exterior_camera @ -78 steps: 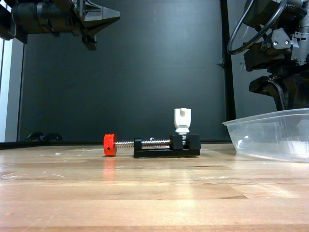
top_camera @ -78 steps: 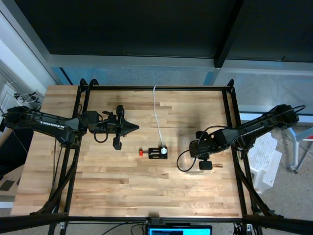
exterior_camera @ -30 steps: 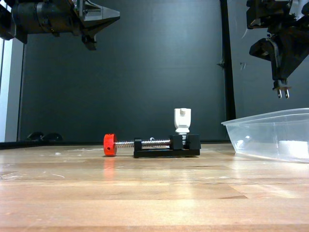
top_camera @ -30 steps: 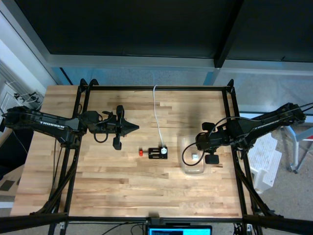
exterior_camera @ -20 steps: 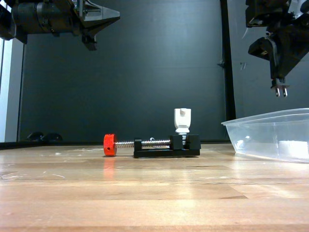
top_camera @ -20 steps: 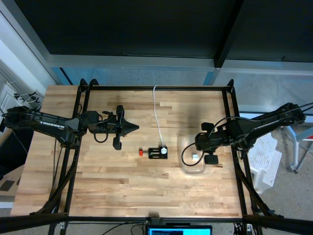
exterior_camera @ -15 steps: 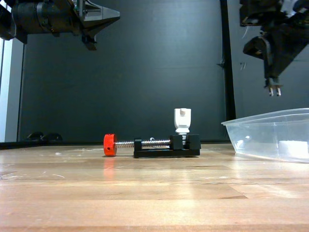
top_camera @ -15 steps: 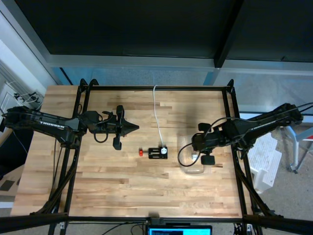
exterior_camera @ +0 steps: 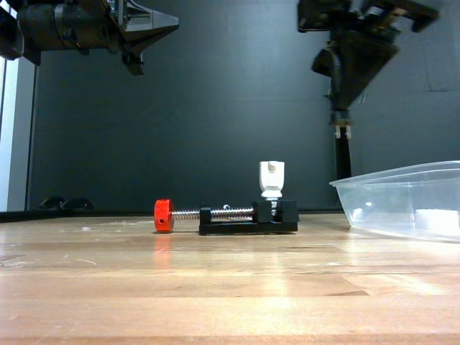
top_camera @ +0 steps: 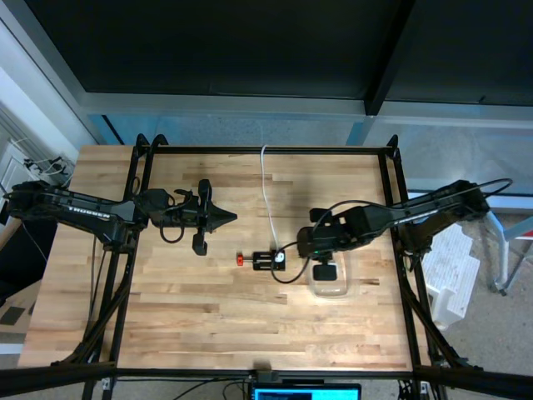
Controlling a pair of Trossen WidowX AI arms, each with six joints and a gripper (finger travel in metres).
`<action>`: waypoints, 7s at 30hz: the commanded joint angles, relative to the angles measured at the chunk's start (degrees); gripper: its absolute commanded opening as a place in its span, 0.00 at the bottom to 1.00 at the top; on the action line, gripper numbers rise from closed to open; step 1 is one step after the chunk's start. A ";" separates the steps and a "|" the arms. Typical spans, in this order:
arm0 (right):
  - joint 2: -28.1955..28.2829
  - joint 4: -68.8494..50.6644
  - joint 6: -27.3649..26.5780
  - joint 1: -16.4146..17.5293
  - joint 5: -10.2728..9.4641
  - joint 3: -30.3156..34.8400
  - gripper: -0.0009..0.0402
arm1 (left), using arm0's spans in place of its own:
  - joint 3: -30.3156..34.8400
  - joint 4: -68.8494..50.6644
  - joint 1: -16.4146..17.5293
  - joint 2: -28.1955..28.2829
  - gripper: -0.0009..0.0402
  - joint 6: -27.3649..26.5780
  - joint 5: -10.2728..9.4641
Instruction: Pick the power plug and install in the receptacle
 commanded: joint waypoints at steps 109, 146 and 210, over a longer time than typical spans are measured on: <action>16.96 12.39 -2.38 0.50 1.42 4.28 0.02 | 0.00 0.02 0.02 0.02 0.02 0.00 0.02; 13.40 19.12 -5.35 -2.69 1.42 -1.22 0.02 | 0.00 0.02 0.00 0.02 0.02 0.00 0.02; -3.89 6.69 -3.69 -2.64 -0.61 -0.55 0.35 | 0.00 0.02 0.00 0.00 0.02 0.00 0.02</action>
